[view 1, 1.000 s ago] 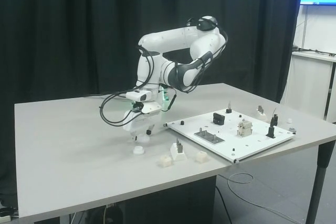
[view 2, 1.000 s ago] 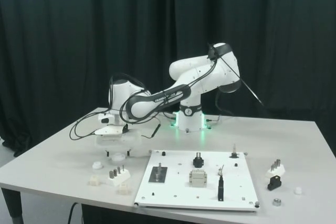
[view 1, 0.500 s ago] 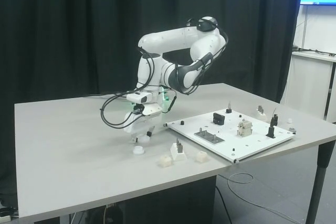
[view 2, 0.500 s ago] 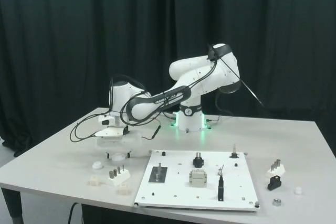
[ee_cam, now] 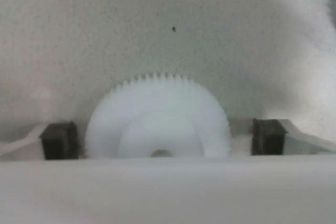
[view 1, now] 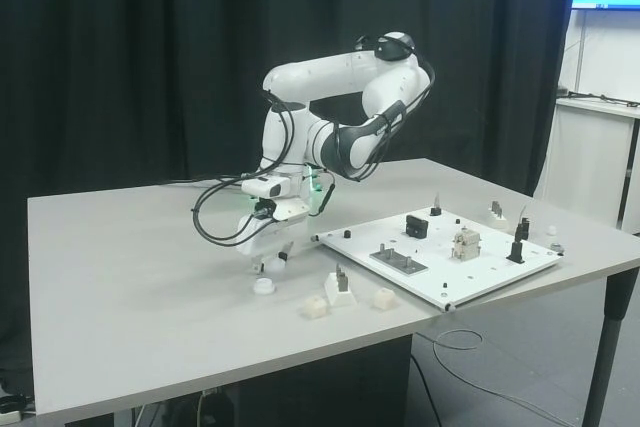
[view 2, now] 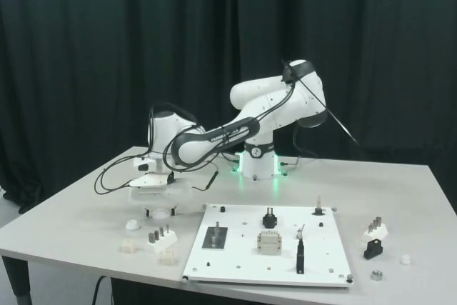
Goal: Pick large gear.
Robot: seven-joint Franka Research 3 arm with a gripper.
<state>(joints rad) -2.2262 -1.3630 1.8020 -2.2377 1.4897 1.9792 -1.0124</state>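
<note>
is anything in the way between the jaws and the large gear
Nothing visible is. In the wrist view the large gear sits directly between the two black pads, with only bare grey table around it. From the room views, the gripper is low over the gear, and the other small parts stand apart from it.

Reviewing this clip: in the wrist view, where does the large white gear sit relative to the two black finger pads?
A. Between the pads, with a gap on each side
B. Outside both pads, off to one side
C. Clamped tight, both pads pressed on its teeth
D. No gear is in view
A: the large gear lies on the grey table between the two black finger pads, with a visible gap on each side, so the gripper is open around it.
</note>
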